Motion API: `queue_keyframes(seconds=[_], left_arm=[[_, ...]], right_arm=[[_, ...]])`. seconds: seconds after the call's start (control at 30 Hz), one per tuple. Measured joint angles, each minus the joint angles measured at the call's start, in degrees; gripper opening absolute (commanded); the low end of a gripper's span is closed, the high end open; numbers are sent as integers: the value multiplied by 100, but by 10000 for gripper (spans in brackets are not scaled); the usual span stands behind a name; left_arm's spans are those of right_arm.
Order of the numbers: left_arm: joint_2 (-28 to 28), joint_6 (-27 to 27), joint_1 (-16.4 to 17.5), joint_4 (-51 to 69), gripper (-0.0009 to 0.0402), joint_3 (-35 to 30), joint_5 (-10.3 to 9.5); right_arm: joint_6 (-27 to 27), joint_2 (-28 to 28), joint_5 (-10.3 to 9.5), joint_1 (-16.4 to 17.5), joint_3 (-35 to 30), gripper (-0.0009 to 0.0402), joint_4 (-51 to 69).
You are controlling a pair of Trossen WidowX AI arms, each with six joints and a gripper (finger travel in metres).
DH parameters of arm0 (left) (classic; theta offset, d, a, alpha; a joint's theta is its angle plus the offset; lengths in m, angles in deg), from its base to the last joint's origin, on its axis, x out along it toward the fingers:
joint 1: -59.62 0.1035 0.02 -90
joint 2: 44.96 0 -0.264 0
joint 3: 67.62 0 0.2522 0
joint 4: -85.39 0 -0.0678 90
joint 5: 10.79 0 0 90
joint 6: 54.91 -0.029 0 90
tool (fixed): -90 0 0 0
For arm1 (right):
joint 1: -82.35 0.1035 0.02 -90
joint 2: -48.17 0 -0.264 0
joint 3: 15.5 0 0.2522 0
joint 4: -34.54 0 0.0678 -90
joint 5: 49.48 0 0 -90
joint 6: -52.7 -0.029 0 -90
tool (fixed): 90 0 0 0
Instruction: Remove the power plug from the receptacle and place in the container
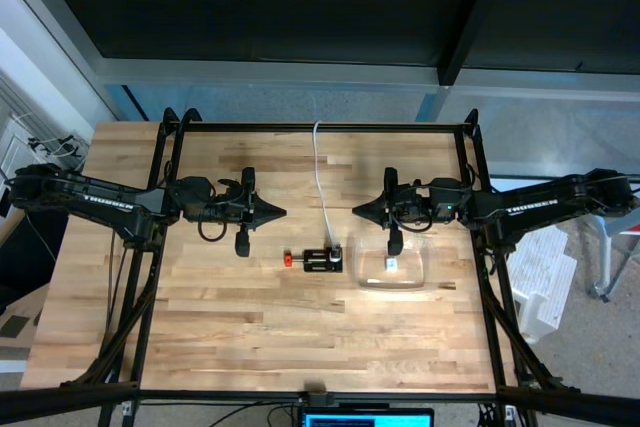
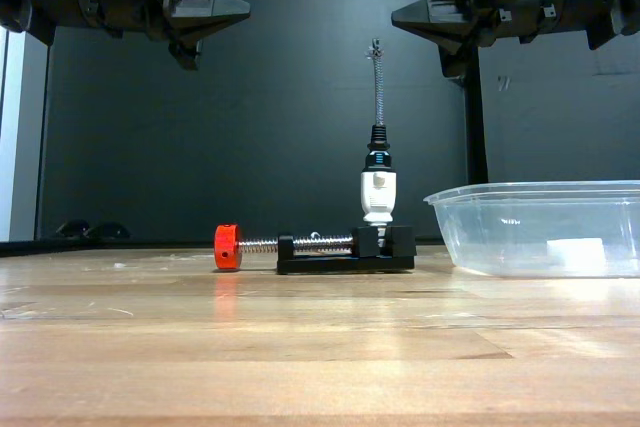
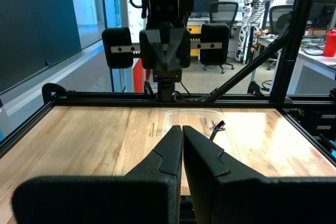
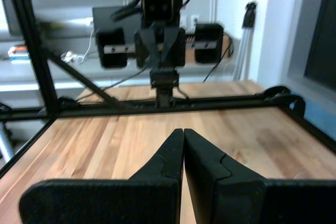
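Note:
The receptacle (image 1: pixel 320 259) is a black block with an orange-red knob (image 1: pixel 288 259) at its left end, lying mid-table. In the low view the receptacle (image 2: pixel 345 250) carries an upright white socket body (image 2: pixel 378 192) with a dark collar and a white cable (image 1: pixel 322 177) running to the far edge. I cannot pick out the power plug in these views. The clear container (image 1: pixel 392 265) sits just right of the block, its white label (image 2: pixel 578 252) inside. My left gripper (image 1: pixel 283 212) hovers shut up and left of the block. My right gripper (image 1: pixel 355 210) hovers shut above the container's far edge.
A black frame rail (image 1: pixel 320 128) borders the table's far side, and uprights (image 1: pixel 482 197) run along the left and right sides. A screen (image 1: pixel 367 417) sits at the near edge. The two shut gripper tips face each other high over the wood (image 2: pixel 300 347).

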Motion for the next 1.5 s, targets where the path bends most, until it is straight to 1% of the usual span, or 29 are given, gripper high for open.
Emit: queue_keyframes(seconds=[0.03,0.1,0.23,0.37,0.47,0.53,0.6,0.7,0.83,0.93,1.0,1.07,1.23,1.5], left_arm=[[0,0,0,0,0,2,0],[2,0,0,0,0,2,-2],[2,0,0,0,0,0,-2],[2,0,0,0,0,2,-2],[0,0,0,0,0,2,-2],[0,2,0,0,0,0,-2],[0,0,0,0,0,2,-2],[2,0,0,0,0,0,0],[0,2,0,0,0,0,0],[0,0,0,0,0,2,-2],[2,0,0,0,0,0,-2],[2,0,0,0,0,0,-2],[0,2,0,0,0,0,-2],[0,0,0,2,0,0,0]], right_arm=[[-20,0,-120,0,-140,0,337],[-20,15,-192,22,-452,0,1152],[-24,144,-190,59,-1126,0,2765],[-94,428,-186,109,-1845,1,4098],[-160,756,-68,166,-2358,13,4935],[-162,997,114,223,-2686,29,5381],[-166,1248,223,275,-2997,50,5829],[-258,1646,234,323,-3427,91,6481],[-352,2146,264,424,-3923,144,7066],[-415,2461,516,588,-4210,179,7307],[-439,2649,649,704,-4398,198,7392],[-483,2800,669,787,-4518,212,7427],[-647,3134,671,861,-4835,229,7648],[-667,3663,667,909,-5228,234,7781]])
